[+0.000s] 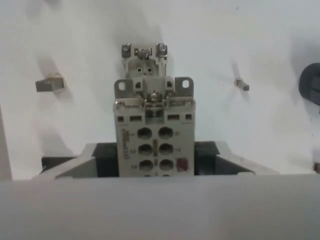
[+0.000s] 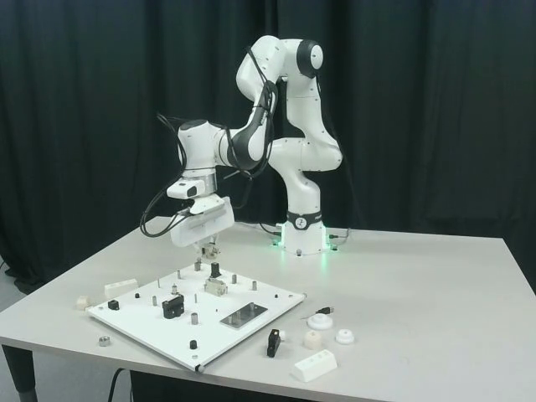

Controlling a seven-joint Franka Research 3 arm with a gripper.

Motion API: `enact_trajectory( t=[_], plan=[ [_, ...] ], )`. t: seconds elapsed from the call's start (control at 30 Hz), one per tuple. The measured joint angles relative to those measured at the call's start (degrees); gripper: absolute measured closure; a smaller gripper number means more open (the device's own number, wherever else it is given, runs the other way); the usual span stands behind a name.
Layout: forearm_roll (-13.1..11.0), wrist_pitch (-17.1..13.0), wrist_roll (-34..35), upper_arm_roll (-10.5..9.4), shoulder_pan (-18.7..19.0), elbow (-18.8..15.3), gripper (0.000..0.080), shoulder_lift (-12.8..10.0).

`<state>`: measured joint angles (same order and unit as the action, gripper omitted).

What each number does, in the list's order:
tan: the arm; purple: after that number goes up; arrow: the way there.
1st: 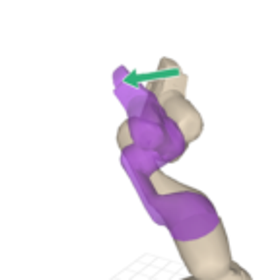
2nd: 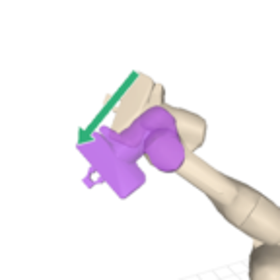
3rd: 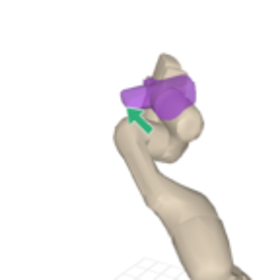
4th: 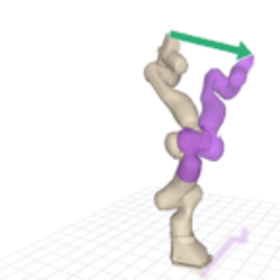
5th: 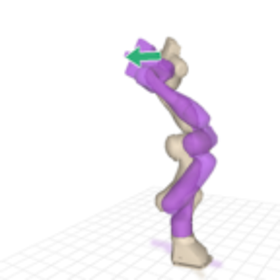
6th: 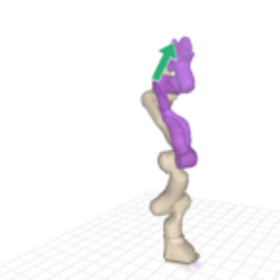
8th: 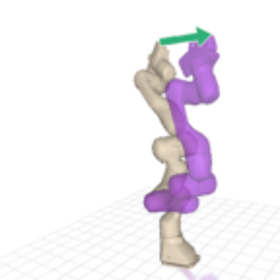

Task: Place waterproof.

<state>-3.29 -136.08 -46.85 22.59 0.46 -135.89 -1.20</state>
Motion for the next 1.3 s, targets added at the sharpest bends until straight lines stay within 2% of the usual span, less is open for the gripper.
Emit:
enact_trajectory(
  t=[1.3],
  plan=[
    [0.64, 0.05, -0.78, 0.1, 0.05, 0.03, 0.0492, 0.02]
  ],
)
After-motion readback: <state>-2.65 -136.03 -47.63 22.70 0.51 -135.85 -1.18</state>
